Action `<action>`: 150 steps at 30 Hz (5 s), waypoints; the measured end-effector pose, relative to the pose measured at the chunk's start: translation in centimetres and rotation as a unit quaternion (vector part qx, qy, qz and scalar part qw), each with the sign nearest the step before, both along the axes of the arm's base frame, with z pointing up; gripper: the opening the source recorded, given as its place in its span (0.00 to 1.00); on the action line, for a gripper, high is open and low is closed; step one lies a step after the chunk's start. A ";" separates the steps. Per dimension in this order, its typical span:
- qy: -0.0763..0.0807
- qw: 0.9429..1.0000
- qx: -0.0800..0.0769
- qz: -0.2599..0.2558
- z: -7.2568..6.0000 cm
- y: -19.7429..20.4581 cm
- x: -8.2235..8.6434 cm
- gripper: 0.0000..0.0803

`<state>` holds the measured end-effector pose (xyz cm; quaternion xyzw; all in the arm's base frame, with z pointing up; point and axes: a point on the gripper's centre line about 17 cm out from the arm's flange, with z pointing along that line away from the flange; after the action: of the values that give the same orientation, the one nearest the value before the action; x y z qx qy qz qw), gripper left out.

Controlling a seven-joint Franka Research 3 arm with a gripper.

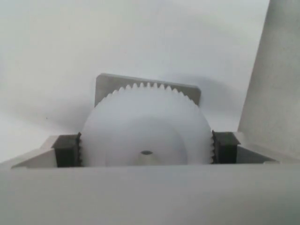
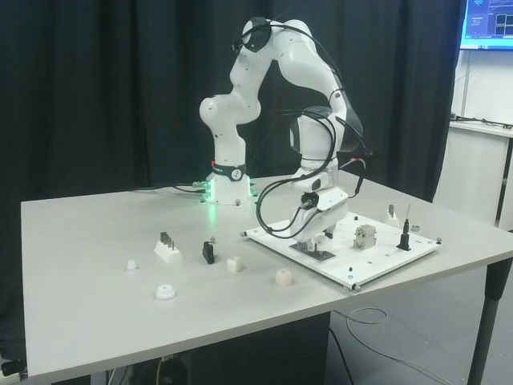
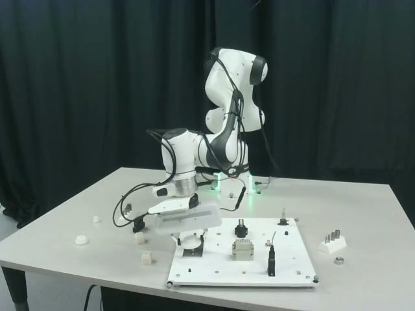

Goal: Insert large gear.

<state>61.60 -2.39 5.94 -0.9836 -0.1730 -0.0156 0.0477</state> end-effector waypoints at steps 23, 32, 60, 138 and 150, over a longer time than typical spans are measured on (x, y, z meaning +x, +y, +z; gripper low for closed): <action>-0.014 1.000 -0.011 0.006 -0.6 0.5 0.1 0.74; -0.022 1.000 -0.017 0.007 -0.9 0.6 0.1 0.74; -0.027 0.999 -0.019 0.005 -1.0 0.5 -0.5 0.74; -0.038 0.999 -0.021 0.015 -0.3 0.5 -0.2 0.99; -0.039 0.999 -0.028 -0.002 2.4 -1.2 0.2 1.00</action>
<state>61.76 -3.64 8.34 -0.9835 -0.1732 -0.0497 0.0133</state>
